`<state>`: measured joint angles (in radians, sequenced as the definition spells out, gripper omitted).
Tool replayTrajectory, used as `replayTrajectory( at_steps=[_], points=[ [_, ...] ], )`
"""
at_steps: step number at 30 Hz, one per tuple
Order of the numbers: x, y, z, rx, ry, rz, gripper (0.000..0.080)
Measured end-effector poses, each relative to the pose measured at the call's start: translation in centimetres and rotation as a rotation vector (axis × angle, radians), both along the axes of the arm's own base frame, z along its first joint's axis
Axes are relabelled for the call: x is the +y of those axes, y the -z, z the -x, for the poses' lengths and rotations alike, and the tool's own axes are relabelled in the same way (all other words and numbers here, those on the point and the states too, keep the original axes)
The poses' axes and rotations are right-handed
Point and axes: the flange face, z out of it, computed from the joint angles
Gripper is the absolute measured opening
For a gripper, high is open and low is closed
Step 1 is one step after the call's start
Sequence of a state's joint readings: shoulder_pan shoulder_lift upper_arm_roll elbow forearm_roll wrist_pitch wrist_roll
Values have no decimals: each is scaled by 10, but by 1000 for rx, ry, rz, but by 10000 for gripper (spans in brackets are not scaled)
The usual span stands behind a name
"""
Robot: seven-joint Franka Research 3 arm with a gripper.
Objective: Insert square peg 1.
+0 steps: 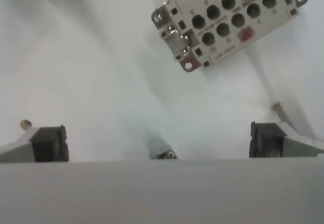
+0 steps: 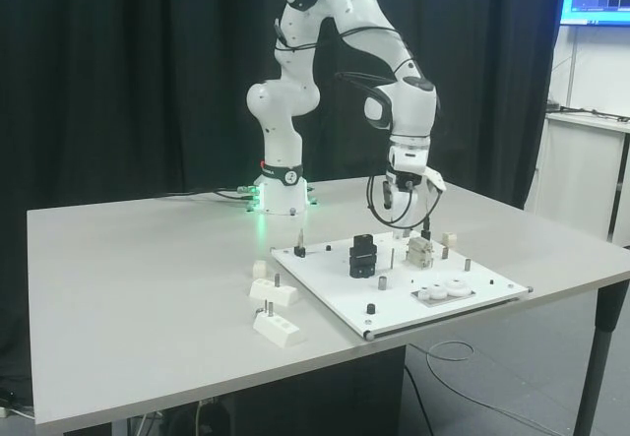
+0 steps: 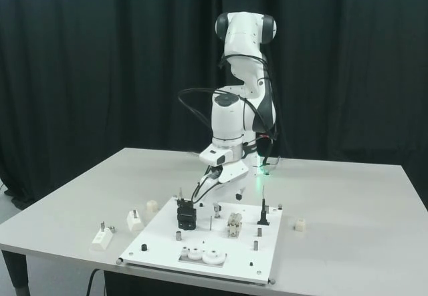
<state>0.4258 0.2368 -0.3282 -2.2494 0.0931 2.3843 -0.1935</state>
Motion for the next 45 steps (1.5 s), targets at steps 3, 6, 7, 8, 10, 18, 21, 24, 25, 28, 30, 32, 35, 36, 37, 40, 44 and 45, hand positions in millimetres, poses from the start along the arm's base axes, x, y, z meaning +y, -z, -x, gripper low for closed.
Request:
replayTrajectory(
  at_steps=[3,6,7,8,10,18,21,24,25,28,30,32,35,36,37,40,44,45],
  points=[
    [0,1,0,1,3,6,800],
    [-1,1,1,0,3,11,800],
    [-1,1,1,0,3,12,800],
    [-1,1,1,0,4,14,800],
    [-1,1,1,-1,5,16,800],
    [-2,2,1,-10,7,18,800],
    [-2,4,2,-15,7,19,800],
    [-3,6,2,-22,8,19,800],
    [-3,6,3,-24,8,19,800],
    [-4,8,3,-32,10,20,800],
    [-5,9,4,-33,11,21,800],
    [-6,9,4,-34,13,21,800],
    [-7,10,3,-36,14,22,800],
    [-7,10,3,-36,15,23,800],
    [-8,10,3,-37,15,23,800],
    [-8,11,3,-40,16,24,800],
    [-9,12,3,-42,17,25,800],
    [-9,13,2,-42,17,26,800]
  ],
)
